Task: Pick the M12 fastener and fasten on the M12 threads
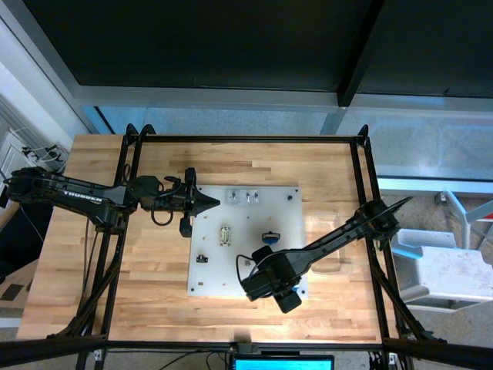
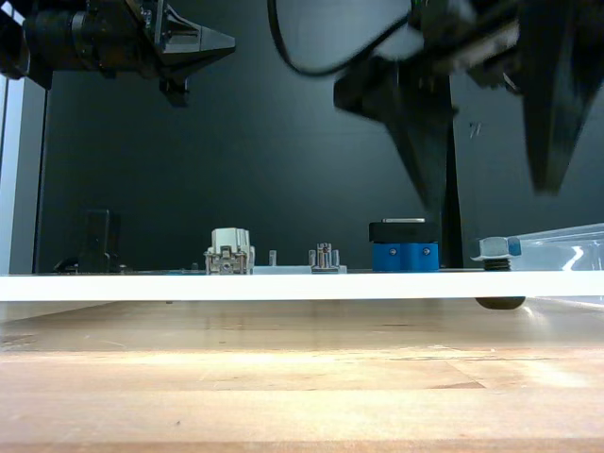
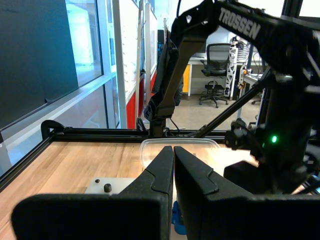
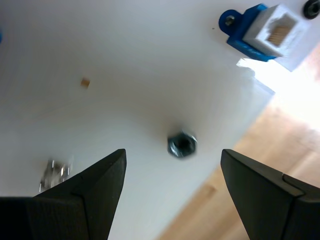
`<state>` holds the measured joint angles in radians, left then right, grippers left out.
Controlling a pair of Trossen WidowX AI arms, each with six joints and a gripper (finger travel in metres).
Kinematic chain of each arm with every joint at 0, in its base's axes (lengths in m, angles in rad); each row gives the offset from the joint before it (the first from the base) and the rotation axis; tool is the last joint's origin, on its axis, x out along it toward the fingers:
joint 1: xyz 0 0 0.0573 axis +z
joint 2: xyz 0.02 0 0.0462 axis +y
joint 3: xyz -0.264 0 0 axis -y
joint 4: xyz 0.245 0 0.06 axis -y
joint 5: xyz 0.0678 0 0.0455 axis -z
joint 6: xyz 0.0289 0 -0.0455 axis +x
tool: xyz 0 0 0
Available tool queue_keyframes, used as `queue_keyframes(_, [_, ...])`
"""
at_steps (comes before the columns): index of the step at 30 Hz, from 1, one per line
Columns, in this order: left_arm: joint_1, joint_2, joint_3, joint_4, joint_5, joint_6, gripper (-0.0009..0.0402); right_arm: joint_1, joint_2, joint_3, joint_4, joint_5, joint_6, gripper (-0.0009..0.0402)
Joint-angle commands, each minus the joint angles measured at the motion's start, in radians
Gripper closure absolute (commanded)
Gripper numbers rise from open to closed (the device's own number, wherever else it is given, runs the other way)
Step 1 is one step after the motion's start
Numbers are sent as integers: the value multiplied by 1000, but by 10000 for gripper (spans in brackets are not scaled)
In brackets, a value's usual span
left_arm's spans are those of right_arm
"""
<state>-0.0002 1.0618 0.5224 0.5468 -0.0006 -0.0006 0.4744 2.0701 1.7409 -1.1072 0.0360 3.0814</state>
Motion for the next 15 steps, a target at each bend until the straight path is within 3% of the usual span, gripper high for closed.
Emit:
queue_keyframes(1, [0,0,0,0,0,0,393,2,-39,2,-5,-24,-121,128])
queue_keyframes(3, [0,0,0,0,0,0,393,4,-55,2,-21,-35,-245,131])
queue_keyframes(6, [0,0,0,0,0,0,393,4,-66,2,-69,-21,-491,135])
queue_keyframes(15, [0,0,0,0,0,0,393,4,-67,2,-89,-19,-1077,149])
